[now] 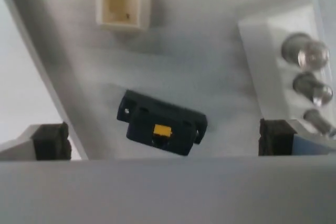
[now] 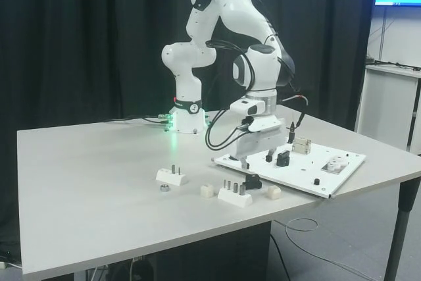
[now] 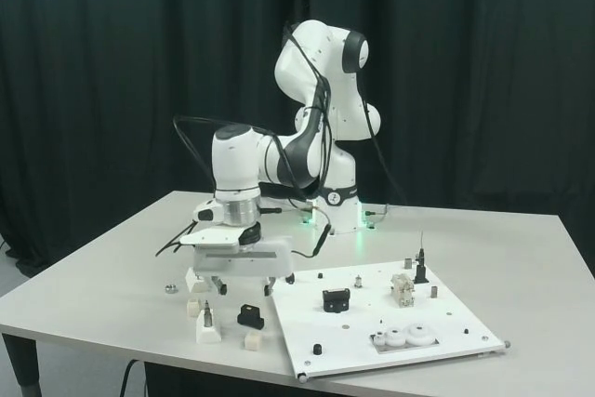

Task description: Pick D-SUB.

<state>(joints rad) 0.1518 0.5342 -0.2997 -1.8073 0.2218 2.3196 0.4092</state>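
Note:
The D-SUB [image 1: 161, 129] is a small black connector lying flat on the grey table, tilted a little, with a pale patch on its face. In the wrist view it sits between my two black fingertips [image 1: 51, 141], somewhat nearer the one on the left of the picture. My gripper [image 1: 164, 139] is open and hovers above it without touching. In the first room view the D-SUB [image 2: 252, 182] lies just off the white board's front edge, with the gripper [image 2: 257, 160] directly over it. The second room view shows the D-SUB [image 3: 249, 316] below the gripper [image 3: 244, 287].
A hollow white cube [image 1: 123, 2] and a white block with metal pins [image 1: 294, 66] lie close to the D-SUB. The white board [image 2: 329, 176] carries a black part [image 2: 283, 158] and other fittings. Another pin block [image 2: 171, 176] and a small ring [image 2: 164, 188] lie further left.

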